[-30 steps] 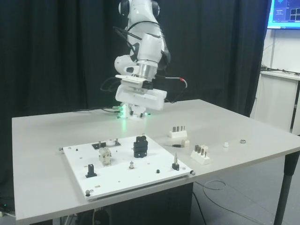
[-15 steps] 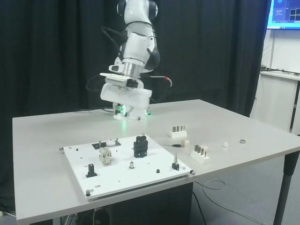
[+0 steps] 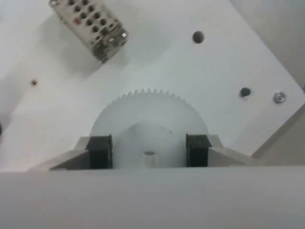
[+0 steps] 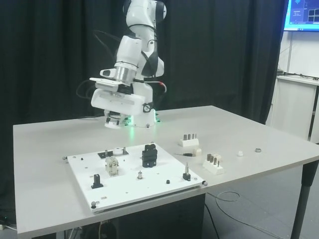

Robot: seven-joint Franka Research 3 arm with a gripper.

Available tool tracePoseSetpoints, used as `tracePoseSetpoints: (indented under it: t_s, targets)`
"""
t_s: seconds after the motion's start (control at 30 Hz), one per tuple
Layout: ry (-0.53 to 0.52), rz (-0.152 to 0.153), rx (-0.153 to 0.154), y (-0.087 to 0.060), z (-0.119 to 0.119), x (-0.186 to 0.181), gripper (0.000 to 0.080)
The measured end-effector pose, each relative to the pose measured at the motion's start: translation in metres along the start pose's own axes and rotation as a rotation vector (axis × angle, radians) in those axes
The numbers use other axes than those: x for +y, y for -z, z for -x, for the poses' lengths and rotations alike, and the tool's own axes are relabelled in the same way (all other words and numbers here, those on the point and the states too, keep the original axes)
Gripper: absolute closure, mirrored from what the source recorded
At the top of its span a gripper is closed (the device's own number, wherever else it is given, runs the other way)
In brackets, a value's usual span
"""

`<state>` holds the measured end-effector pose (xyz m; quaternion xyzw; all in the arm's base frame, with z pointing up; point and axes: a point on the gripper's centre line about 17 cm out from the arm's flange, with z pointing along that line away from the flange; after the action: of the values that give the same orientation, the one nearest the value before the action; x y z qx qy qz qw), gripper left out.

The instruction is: Insert large gear.

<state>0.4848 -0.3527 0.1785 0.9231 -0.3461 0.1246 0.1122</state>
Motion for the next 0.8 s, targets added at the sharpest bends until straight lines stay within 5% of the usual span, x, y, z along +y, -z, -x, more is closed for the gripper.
tracePoseSetpoints:
  t_s: [0.43, 0.8]
  targets:
    - [-0.038, -0.024, 0.001, -0.021, -0.003, 0.026, 0.0473]
    - [-0.086, -0.049, -0.028, -0.037, 0.005, 0.036, 0.0473]
